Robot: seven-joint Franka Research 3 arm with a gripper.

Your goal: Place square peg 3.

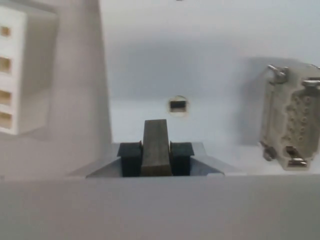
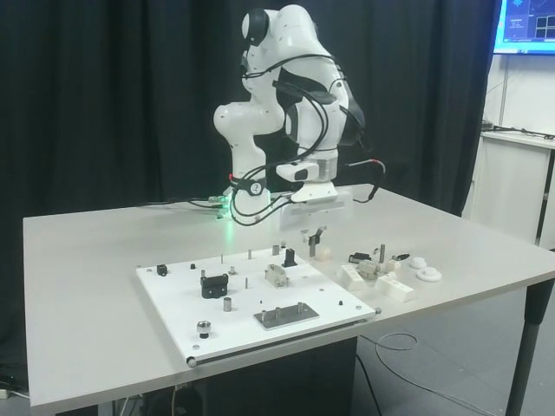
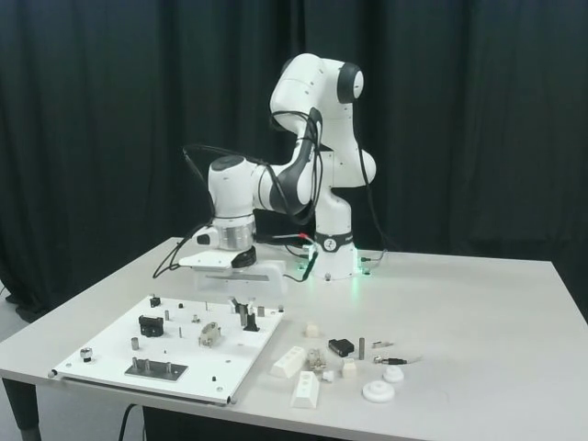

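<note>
Between the black fingers (image 1: 155, 159) sits the square peg (image 1: 155, 147), a dark, flat-sided bar clamped upright, long axis pointing down at the white board (image 1: 210, 60). Its square hole (image 1: 177, 105) lies just ahead, apart from the peg's tip. A grey multi-pin connector (image 1: 295, 117) stands nearby.

Multi-pin connector (image 1: 295, 120) cut off

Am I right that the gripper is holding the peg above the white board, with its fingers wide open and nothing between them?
Not quite. The gripper is above the white board, but its fingers are shut on the peg, as the wrist view shows, with the square hole just beyond it.
</note>
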